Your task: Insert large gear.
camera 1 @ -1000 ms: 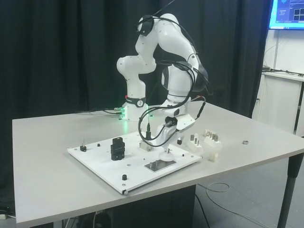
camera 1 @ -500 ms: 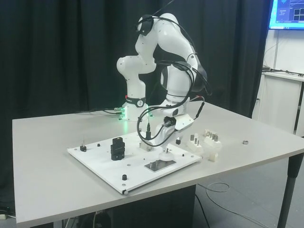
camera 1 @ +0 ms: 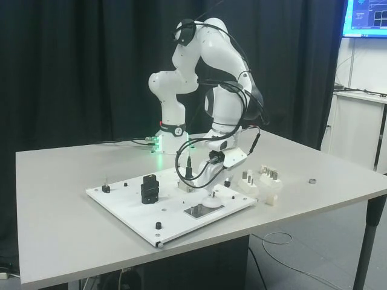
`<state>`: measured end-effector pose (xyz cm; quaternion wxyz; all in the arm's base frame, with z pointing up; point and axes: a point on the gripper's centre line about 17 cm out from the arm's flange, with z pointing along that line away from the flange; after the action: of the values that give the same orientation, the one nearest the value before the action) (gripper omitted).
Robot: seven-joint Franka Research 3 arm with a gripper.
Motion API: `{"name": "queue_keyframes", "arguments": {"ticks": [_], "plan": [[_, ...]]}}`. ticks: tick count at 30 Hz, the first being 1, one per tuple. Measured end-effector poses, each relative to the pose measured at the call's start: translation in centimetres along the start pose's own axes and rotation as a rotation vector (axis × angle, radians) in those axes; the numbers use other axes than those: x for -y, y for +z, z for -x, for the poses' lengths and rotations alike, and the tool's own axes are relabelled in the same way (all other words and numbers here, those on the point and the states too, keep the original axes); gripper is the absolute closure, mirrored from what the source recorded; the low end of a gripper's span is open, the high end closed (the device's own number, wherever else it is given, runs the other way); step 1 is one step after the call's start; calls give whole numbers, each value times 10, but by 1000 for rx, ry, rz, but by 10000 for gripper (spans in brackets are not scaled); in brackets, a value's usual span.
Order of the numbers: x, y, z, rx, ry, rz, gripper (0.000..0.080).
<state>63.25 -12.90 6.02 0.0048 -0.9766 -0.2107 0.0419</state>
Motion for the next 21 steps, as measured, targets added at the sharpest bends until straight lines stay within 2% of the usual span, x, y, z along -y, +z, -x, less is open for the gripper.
{"name": "queue_keyframes", "arguments": {"ticks": [7, 21], "plan": [[-2, 8, -1, -7, 0, 13, 3], [-3, 7, -2, -9, 2, 15, 3]]}}
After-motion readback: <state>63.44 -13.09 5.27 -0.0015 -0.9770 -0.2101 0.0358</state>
